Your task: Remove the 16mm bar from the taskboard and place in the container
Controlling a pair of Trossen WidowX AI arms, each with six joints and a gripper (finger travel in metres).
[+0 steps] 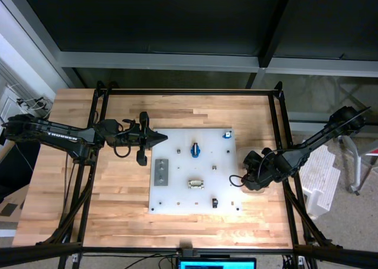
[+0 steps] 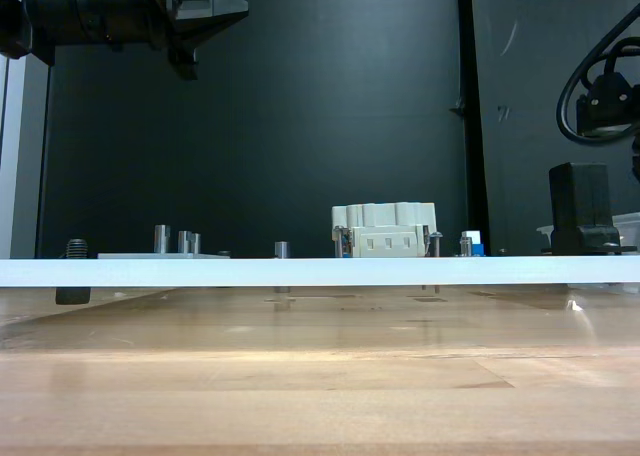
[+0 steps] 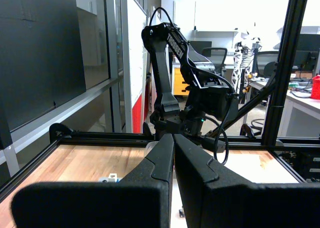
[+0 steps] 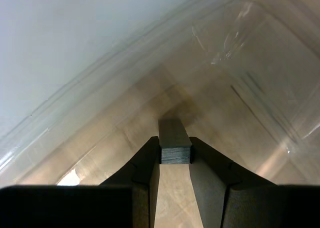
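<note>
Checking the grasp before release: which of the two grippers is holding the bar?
The right gripper: it pinches the 16mm bar over the container, beside the taskboard. The left gripper is shut on nothing, raised above the taskboard's left side.

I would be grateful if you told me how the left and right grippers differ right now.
The left gripper is shut on nothing; the right gripper clamps the bar. The left one hangs level above the taskboard's left edge; the right one points down into the container. Both are black.
</note>
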